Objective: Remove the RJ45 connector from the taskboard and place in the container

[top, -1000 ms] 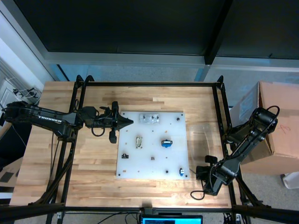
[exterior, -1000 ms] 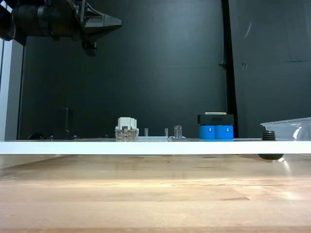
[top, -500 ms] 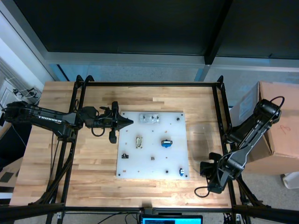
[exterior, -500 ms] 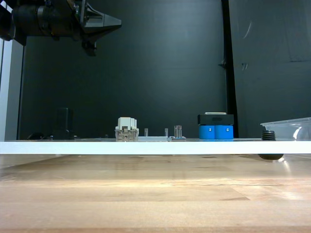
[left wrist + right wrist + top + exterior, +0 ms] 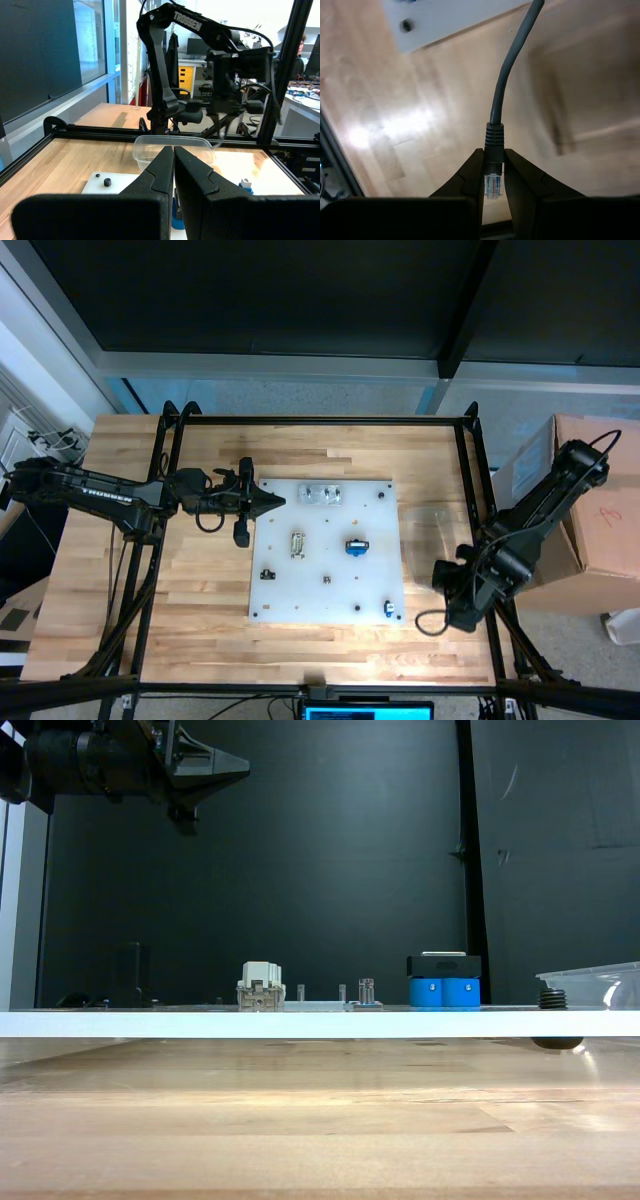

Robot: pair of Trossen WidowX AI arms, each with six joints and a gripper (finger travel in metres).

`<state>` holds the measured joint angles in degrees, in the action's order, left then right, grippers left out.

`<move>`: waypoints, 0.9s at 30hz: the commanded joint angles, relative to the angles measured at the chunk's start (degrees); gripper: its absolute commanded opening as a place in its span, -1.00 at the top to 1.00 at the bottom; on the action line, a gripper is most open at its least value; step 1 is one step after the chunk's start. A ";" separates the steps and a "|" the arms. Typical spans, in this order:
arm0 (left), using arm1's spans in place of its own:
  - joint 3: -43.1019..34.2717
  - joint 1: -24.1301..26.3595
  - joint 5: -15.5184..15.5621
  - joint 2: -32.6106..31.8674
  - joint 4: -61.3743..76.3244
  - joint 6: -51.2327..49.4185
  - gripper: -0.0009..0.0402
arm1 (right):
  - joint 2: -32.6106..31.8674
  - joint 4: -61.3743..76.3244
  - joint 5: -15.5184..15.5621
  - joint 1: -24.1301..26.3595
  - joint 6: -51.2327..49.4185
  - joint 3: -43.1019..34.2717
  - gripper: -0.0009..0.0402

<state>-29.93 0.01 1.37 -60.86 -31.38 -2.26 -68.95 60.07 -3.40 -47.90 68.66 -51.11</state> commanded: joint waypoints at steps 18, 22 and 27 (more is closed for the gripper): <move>-0.02 -0.02 0.00 0.00 -0.02 0.02 0.96 | 9.40 4.39 -1.49 16.15 -6.27 6.91 0.41; -0.02 -0.02 0.00 0.00 -0.02 0.00 0.96 | 9.75 4.31 -1.27 17.99 -7.72 6.93 0.17; -0.02 -0.02 0.00 0.00 -0.02 0.02 0.96 | 10.51 2.60 -1.60 20.83 -12.09 6.93 -0.04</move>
